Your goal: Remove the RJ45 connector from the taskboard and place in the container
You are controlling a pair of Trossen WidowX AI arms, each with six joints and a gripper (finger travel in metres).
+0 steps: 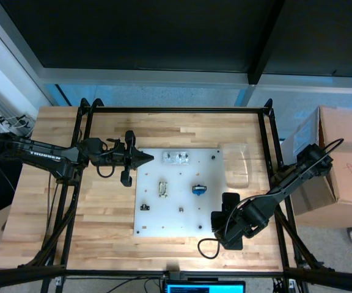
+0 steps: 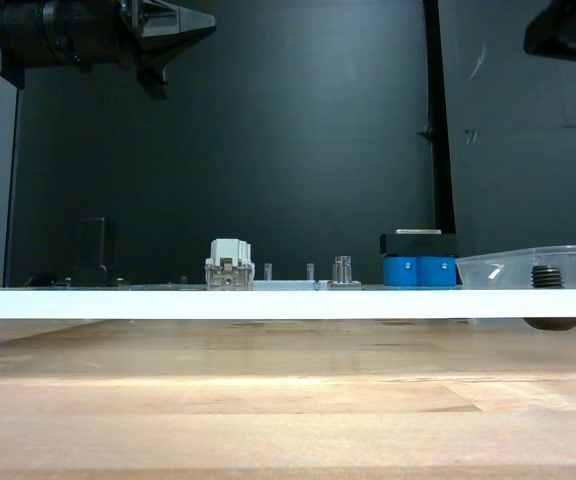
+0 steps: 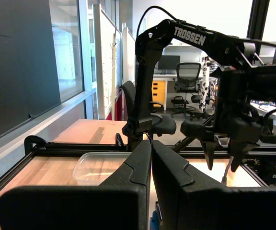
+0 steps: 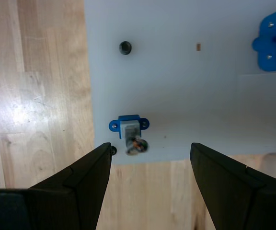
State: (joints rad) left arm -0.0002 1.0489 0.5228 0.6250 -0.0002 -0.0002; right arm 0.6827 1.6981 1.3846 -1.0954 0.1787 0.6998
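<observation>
RJ45 connector [image 1: 198,190] seated in its blue mount on the taskboard [image 1: 164,213], toward 3 o'clock of centre (no fingers touching it). Left end effector [image 1: 150,158] raised by the board's 10 o'clock edge, pressed narrow, holding nothing. Right end effector [image 4: 150,151] over the 5 o'clock corner, spread wide, empty. Container [image 1: 244,160] at 2 o'clock on the surface [image 1: 102,207].

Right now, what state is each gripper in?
Left gripper: shut, empty, high over the left edge of the taskboard.
Right gripper: open, empty, above the RJ45 connector seated in its blue mount.
</observation>
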